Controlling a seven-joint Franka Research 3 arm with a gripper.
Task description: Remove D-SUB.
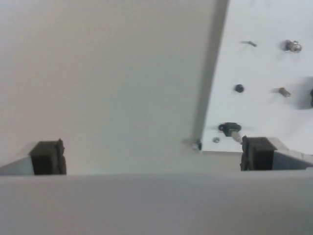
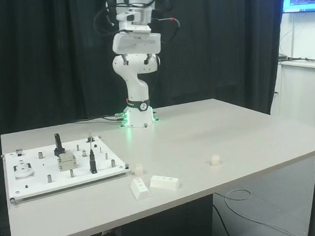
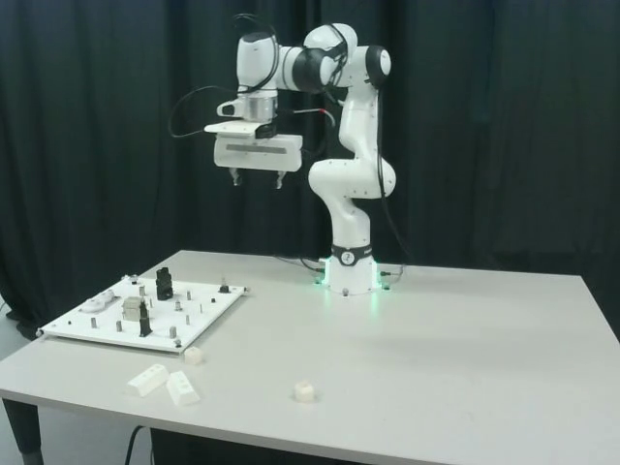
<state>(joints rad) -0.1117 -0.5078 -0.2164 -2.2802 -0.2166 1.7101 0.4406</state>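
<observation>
The D-SUB looks like the small grey block (image 2: pixel 66 161) (image 3: pixel 132 308) plugged into the white board (image 2: pixel 37 183) (image 3: pixel 97 325) at the table's left end. My gripper (image 2: pixel 141 57) (image 3: pixel 257 179) hangs high above the table, near the arm's base and well apart from the board. It is open, with nothing between its black fingertips (image 1: pixel 48 157). In the wrist view the gripper (image 1: pixel 152 155) looks down on bare table and on one corner of the board (image 1: pixel 264 73), where only small pegs and screws show. The grey block does not appear in that view.
Two black upright parts (image 2: pixel 58 145) (image 2: pixel 92 161) stand on the board beside the grey block. Two white blocks (image 2: pixel 140 187) (image 2: pixel 164 183) lie near the table's front edge, with a small white piece (image 2: pixel 139 167) and another (image 2: pixel 215 159) nearby. The arm's base (image 2: pixel 138 116) glows green.
</observation>
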